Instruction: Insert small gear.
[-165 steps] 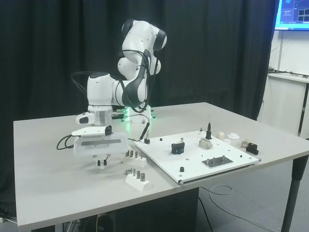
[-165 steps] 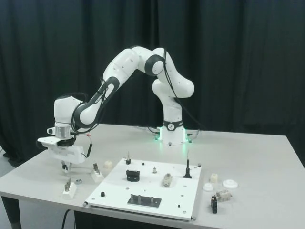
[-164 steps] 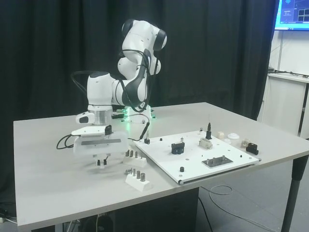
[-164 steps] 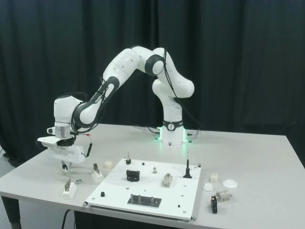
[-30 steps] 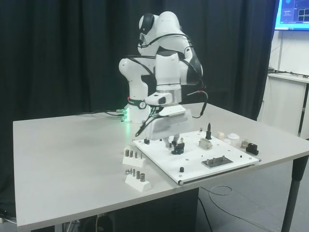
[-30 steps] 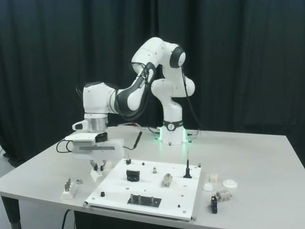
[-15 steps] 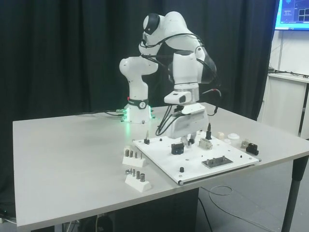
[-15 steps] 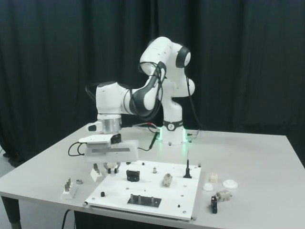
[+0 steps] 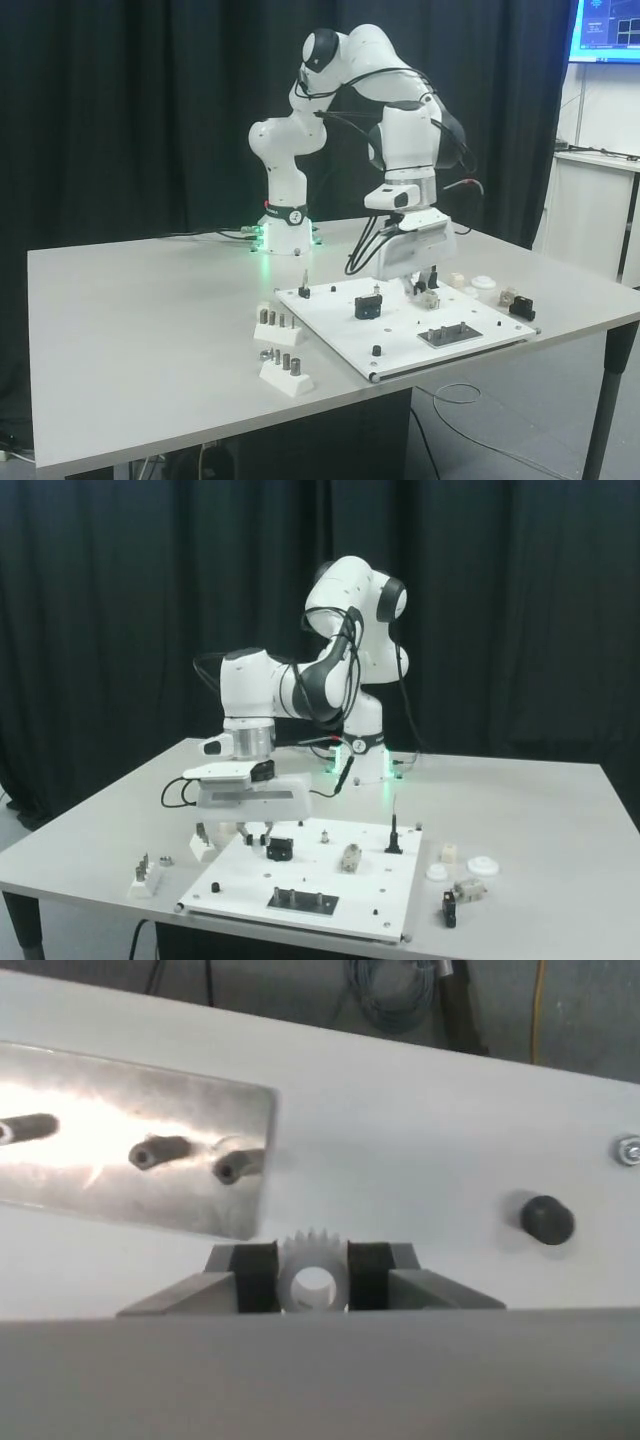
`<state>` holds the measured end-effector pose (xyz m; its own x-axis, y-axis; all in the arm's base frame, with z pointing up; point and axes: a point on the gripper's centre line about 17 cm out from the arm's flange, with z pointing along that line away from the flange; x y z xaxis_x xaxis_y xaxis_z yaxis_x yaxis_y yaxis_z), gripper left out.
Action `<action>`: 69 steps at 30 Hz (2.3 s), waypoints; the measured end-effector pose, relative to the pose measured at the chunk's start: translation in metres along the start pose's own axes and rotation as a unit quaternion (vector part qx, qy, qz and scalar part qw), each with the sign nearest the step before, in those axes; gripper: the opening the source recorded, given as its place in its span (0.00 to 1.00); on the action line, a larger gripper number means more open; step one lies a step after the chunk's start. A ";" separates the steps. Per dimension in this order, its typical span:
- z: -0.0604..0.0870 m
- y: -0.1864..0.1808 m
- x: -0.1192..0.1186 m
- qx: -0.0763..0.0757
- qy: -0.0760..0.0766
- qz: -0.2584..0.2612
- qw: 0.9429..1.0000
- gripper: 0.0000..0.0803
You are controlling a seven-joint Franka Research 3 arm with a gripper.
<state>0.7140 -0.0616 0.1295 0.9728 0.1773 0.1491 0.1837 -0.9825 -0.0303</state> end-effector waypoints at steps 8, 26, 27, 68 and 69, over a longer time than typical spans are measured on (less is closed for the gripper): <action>0.003 -0.007 0.001 0.000 -0.002 0.013 1.000 0.18; 0.025 -0.027 0.011 -0.007 -0.012 0.015 1.000 0.18; 0.026 -0.027 0.012 -0.010 -0.013 0.011 1.000 0.18; 0.043 -0.022 0.014 -0.022 -0.033 -0.155 0.987 0.18; 0.043 -0.022 0.015 -0.021 -0.032 -0.156 0.987 0.18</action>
<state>0.7301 -0.0347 0.0901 0.8766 0.4741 0.0827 0.4717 -0.8805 0.0483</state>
